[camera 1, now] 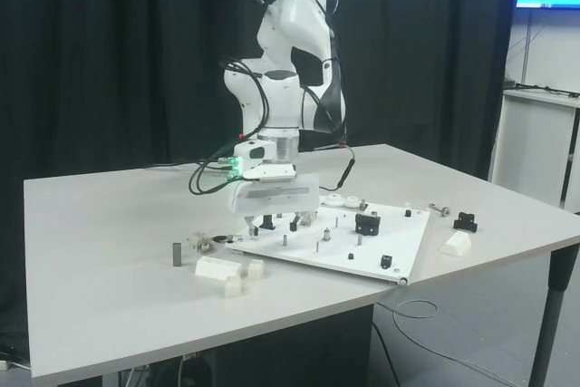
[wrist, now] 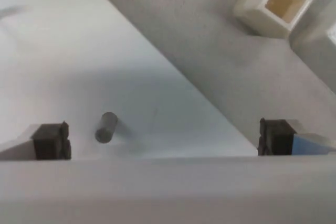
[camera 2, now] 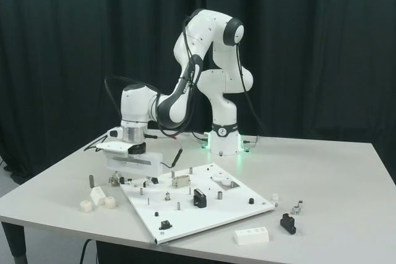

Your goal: Remove round peg 2.

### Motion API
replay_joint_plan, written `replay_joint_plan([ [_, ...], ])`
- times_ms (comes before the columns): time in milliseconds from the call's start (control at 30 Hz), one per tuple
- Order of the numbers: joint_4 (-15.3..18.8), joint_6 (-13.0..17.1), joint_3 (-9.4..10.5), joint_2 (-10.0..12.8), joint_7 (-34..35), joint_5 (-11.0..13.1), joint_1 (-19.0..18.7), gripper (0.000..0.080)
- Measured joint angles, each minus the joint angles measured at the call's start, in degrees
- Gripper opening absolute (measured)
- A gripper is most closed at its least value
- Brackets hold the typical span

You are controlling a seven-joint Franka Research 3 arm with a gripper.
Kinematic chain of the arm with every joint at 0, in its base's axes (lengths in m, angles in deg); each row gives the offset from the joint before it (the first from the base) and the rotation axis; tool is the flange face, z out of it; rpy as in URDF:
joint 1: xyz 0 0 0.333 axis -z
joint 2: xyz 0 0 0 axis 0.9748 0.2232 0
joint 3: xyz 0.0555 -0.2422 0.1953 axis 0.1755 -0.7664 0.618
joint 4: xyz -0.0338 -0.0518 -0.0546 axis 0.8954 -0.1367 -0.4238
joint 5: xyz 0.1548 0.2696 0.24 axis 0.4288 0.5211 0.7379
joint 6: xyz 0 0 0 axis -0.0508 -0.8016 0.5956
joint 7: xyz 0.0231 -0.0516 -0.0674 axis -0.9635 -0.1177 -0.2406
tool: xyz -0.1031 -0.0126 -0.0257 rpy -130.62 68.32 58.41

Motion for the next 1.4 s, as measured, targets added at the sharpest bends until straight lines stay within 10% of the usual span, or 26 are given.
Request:
replay_joint_plan([
  [1400, 1.8, 2.0, 2.46, 1.7, 3.3, 0.0, 0.0, 0.08],
])
